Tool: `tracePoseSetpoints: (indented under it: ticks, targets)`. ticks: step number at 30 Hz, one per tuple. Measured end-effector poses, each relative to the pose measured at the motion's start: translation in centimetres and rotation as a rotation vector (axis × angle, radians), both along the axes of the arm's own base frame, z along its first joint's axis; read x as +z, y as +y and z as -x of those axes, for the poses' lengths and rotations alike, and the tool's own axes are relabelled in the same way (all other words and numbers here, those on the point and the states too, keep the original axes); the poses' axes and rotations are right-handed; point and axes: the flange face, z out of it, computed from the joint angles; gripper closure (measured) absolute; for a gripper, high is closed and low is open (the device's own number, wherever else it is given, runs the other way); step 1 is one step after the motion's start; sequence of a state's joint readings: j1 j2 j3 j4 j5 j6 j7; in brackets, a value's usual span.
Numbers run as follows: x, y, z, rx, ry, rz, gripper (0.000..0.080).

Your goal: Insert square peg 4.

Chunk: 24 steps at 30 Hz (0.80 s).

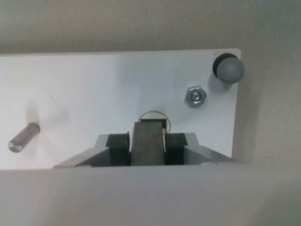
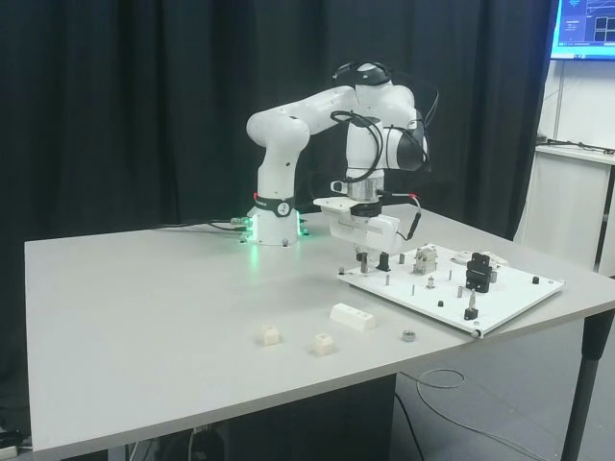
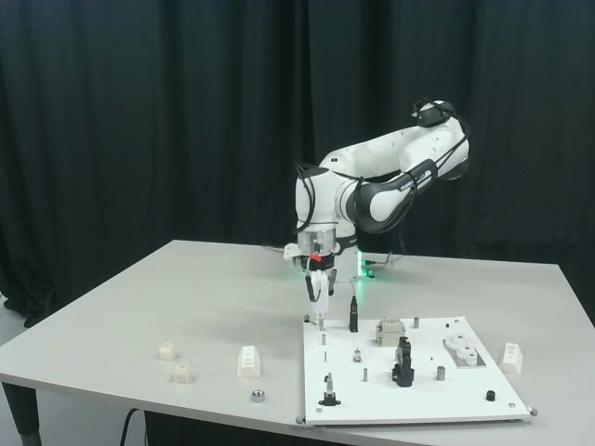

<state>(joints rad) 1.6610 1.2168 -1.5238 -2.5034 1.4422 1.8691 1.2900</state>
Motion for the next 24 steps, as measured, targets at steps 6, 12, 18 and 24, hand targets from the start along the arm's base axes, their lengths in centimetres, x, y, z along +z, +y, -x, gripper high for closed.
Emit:
tracePoseSetpoints:
  ticks: [6,12,18,24]
  targets:
    - [-0.35,0.00,0.06,-0.001,0.005,-0.002,0.0647]
    - [-0.59,-0.03,0.10,-0.002,0.009,-0.002,0.0647]
    - [-0.80,0.08,0.12,-0.003,0.008,-0.008,0.0647]
    - [-0.90,0.15,0.09,-0.003,0.005,-0.009,0.0647]
